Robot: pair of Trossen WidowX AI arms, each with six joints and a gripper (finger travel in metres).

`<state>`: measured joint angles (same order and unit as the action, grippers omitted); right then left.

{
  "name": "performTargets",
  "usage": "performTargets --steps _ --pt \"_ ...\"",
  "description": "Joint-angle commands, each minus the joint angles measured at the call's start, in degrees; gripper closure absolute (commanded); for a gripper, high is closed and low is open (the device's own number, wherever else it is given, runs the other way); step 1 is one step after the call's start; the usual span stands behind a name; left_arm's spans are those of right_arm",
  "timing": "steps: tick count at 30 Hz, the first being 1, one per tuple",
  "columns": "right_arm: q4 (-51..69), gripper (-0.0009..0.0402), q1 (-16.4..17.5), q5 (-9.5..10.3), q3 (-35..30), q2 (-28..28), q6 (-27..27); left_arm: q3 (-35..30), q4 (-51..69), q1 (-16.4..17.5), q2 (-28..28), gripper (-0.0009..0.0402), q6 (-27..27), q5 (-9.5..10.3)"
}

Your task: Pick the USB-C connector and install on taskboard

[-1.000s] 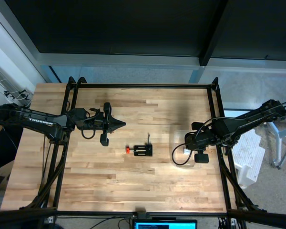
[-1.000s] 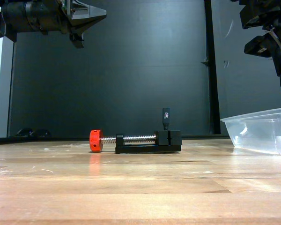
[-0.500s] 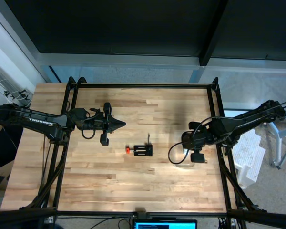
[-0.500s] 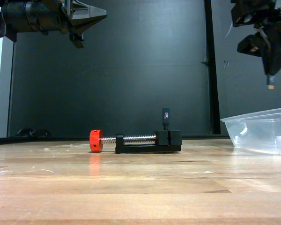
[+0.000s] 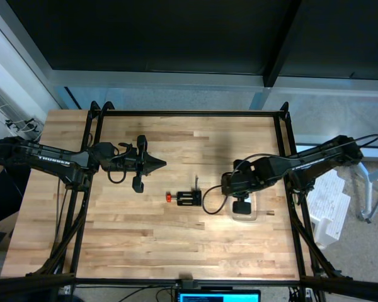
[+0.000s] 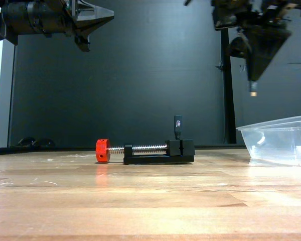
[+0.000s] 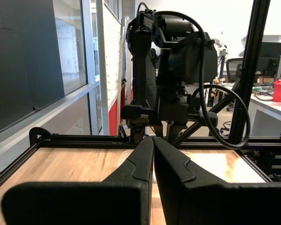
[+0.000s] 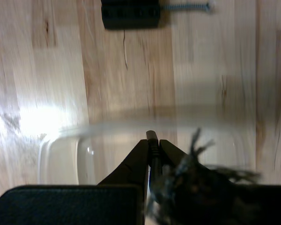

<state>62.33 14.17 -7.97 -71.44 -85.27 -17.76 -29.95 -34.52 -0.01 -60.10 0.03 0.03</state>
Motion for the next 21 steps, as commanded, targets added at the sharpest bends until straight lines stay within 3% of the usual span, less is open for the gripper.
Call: performTargets --steps 1,21 --pt "-0.02 0.0393 -0.74 -0.02 -3.41 -3.19 0.26 0.00 0.00 0.00 -0.02 0.0393 0.00 0.00" --pt "0.33 0.0393 -2.58 0.00 -18.03 -17.86 1.36 0.00 0.00 0.00 -0.02 0.0393 0.00 0.00"
